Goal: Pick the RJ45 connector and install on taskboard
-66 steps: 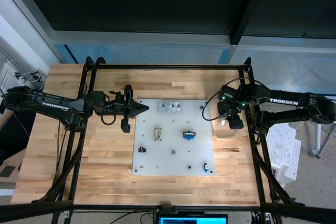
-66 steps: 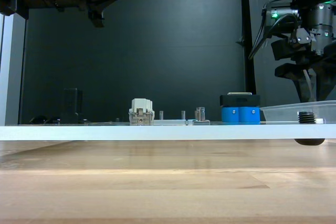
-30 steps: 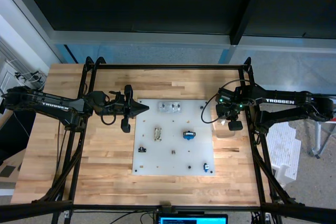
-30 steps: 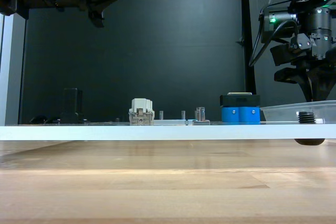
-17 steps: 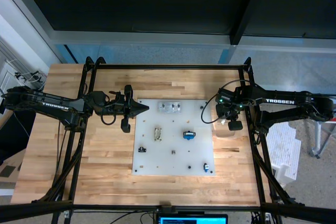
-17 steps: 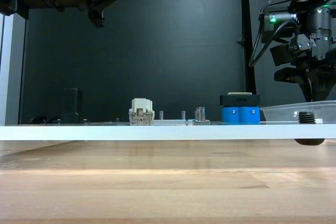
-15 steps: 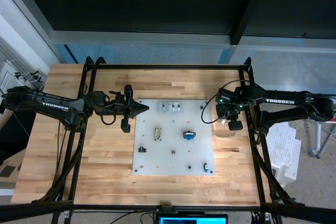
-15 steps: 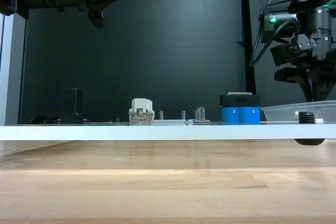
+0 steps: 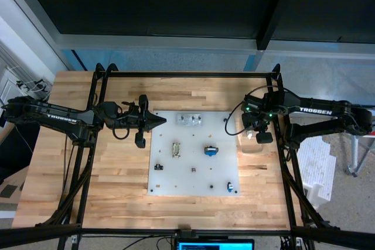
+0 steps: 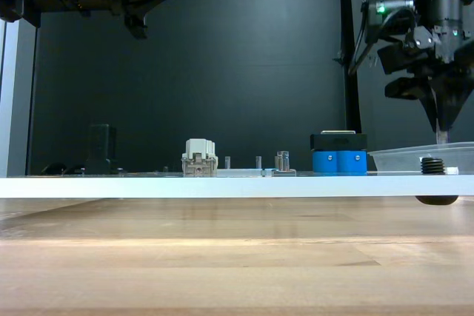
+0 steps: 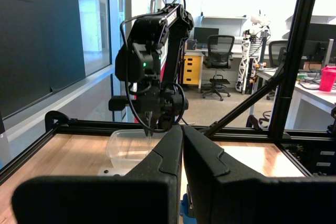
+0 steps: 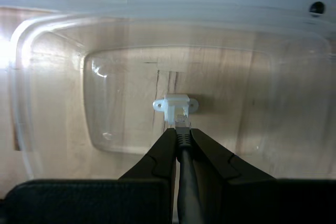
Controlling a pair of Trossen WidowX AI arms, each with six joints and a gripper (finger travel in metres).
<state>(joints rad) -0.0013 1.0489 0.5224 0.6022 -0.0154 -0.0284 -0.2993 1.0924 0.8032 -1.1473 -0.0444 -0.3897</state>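
**Clerk:** Where does the right arm stand?

**Inspector:** The right gripper [image 12: 178, 129] hangs over the clear tray [image 12: 47, 40]. The tray sits on the table [image 9: 117, 191], just beside the 3 o'clock edge of the taskboard [image 9: 193, 182]. The fingers [image 12: 156, 157] are clamped on a dark stem. The RJ45 connector [image 12: 177, 107] projects from the very tip of that grip, over the middle of the tray. In the low view the fingertips sit about level with the tray's rim. The plug is therefore judged to be off the tray floor, though the gap itself cannot be confirmed.

**Clerk:** And the left arm?

**Inspector:** The left gripper [image 9: 159, 120] is held high beside the board's 10 o'clock corner, with its fingers together and nothing between them. It is judged parked.

**Clerk:** Which step is in hand?

**Inspector:** The pick appears made. The carry to the board is not yet done.

**Clerk:** What does the next move call for?

**Inspector:** It calls for travel toward 9 o'clock, with enough height to clear the tray wall and the blue fitting [image 9: 211, 150]. The plug must then be squared to its port before any press. Which fitting receives it cannot be told from here. The plug is small and held only at its end, so it may tilt on contact.
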